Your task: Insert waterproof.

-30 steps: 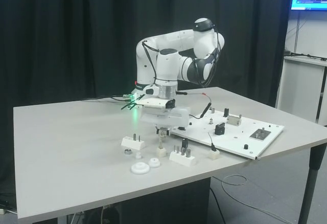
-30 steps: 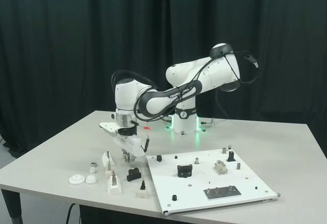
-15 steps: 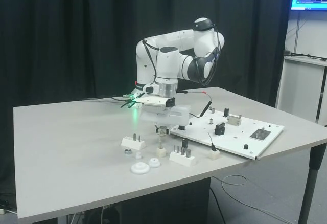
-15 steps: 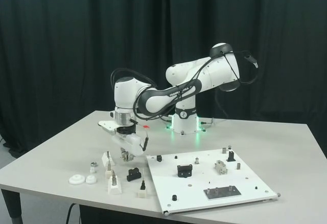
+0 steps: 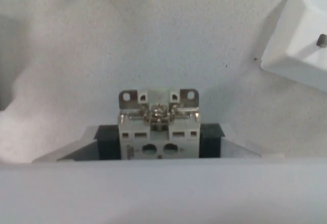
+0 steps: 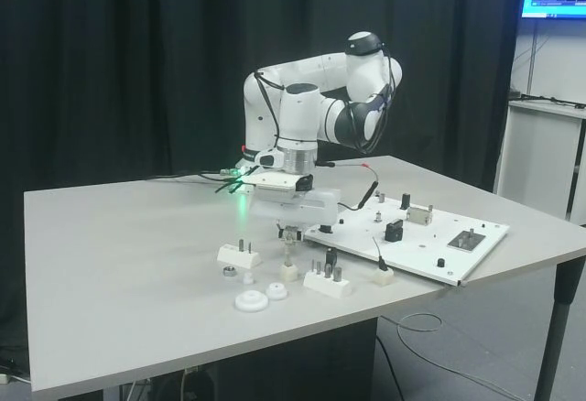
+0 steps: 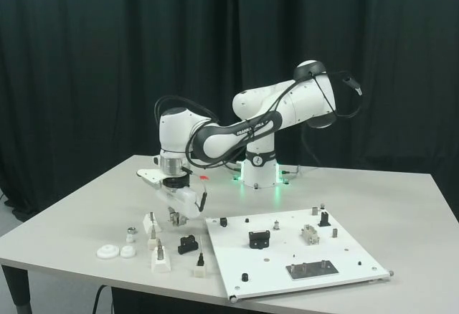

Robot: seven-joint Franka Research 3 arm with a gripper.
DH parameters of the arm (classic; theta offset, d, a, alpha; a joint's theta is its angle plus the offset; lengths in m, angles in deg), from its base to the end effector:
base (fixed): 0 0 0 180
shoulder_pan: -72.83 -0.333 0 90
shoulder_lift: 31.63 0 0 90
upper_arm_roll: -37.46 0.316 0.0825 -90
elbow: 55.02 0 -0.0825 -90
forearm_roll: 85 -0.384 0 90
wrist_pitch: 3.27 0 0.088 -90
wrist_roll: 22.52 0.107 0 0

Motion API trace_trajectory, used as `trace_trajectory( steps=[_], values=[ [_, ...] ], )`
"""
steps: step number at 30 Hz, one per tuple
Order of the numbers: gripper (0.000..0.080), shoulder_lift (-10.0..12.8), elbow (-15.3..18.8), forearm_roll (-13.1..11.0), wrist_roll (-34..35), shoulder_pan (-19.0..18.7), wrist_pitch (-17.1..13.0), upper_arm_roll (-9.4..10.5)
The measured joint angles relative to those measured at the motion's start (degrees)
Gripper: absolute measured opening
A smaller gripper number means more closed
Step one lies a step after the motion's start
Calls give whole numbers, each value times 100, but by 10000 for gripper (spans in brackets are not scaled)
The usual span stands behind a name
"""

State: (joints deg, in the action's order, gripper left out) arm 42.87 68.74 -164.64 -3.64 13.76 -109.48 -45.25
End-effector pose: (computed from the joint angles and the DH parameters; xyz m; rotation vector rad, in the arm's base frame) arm 0.5140 -0.1553 0.2197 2.3644 -2.0227 0.0318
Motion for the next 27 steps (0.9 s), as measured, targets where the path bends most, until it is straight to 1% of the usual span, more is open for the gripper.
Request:
trace_trajectory(
  steps=[17,27],
  values=[
    [314,0,-43,0,-29,9,0,-1],
    [314,-15,-161,0,-290,-22,31,-34]
  ],
)
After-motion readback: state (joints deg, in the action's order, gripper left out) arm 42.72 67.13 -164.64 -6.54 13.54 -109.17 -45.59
